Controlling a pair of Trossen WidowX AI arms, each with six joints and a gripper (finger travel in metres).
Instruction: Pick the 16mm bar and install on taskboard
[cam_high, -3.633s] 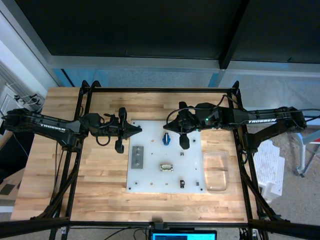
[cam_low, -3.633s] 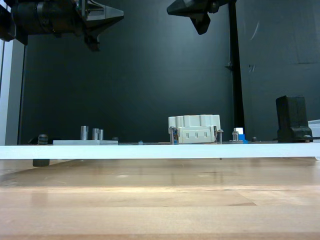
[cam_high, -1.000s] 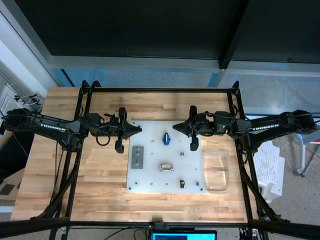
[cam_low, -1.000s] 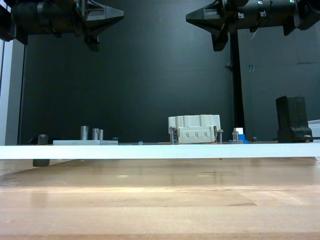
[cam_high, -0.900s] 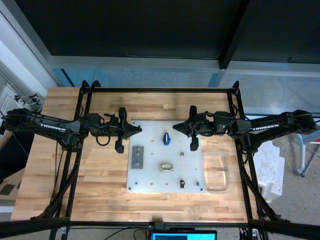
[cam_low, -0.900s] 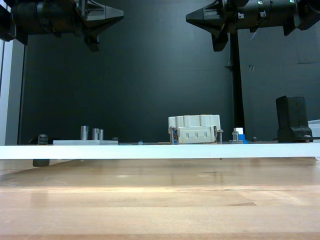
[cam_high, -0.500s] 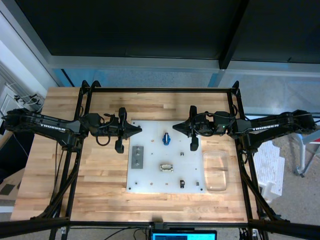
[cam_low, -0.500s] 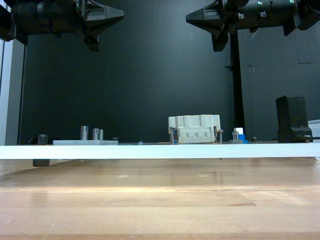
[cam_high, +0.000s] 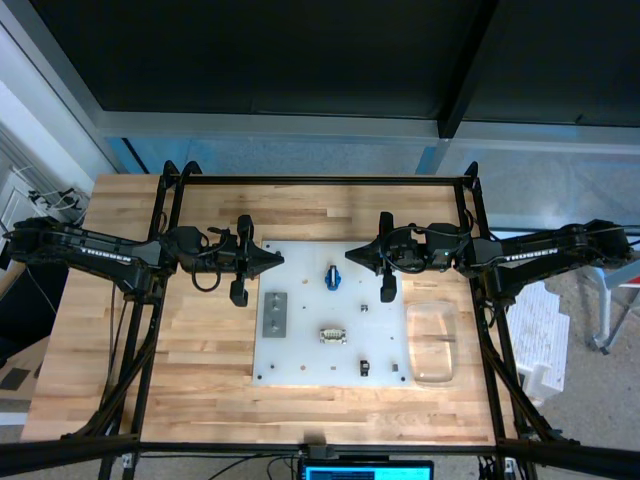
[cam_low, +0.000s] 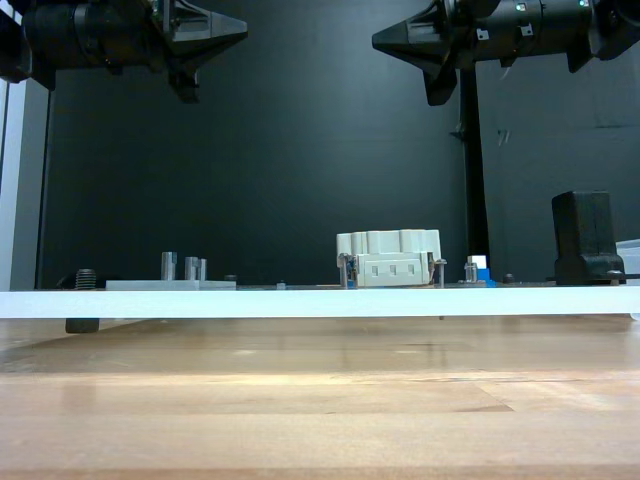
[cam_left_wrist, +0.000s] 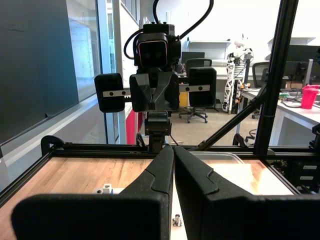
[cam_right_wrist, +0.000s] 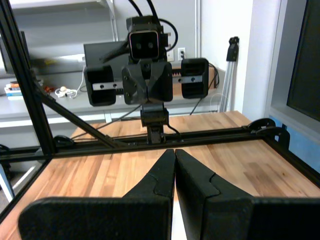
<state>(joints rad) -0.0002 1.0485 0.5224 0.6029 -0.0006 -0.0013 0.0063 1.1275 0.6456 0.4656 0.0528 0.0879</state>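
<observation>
1. From above, we saw the left gripper (cam_high: 277, 259) and the right gripper (cam_high: 350, 255) pointing tip to tip over the far part of the board (cam_high: 300, 355). The blue piece (cam_high: 333, 277) lay between their tips, slightly to the near side.
2. Only the level view showed height. Both grippers hung well above the board, with the pale connector (cam_low: 388, 258) far beneath the right tips and the grey block (cam_low: 170, 284) with its pegs (cam_low: 185, 268) far beneath the left gripper.
3. Only the wrist views settled the jaws. Each pair was pressed together with nothing between, and each faced the other arm.
4. We could not pick out the bar in any view.
5. The clear tray (cam_high: 435, 342) sat just beside the board, on the right gripper's side and nearer us than its tips.
</observation>
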